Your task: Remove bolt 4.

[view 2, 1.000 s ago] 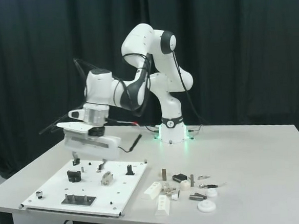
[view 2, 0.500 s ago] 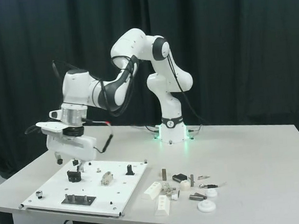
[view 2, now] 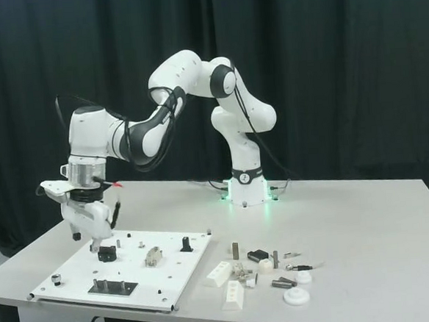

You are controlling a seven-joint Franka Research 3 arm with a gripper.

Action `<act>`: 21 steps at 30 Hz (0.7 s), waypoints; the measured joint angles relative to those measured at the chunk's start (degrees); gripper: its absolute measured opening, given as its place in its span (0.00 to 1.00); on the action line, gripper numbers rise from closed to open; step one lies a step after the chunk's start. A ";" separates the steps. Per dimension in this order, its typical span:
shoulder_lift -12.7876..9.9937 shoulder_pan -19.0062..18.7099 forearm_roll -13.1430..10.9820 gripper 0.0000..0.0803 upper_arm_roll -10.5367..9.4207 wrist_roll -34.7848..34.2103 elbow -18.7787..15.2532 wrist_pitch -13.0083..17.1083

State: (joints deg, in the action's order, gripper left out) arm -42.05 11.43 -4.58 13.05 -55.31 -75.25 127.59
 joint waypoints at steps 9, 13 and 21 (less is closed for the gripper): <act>-2.41 1.01 -2.96 1.00 1.49 -7.93 3.25 -2.86; -3.11 1.30 -4.87 1.00 2.37 -10.19 3.98 -3.45; -3.86 1.91 -7.23 1.00 3.58 -15.65 4.46 -3.86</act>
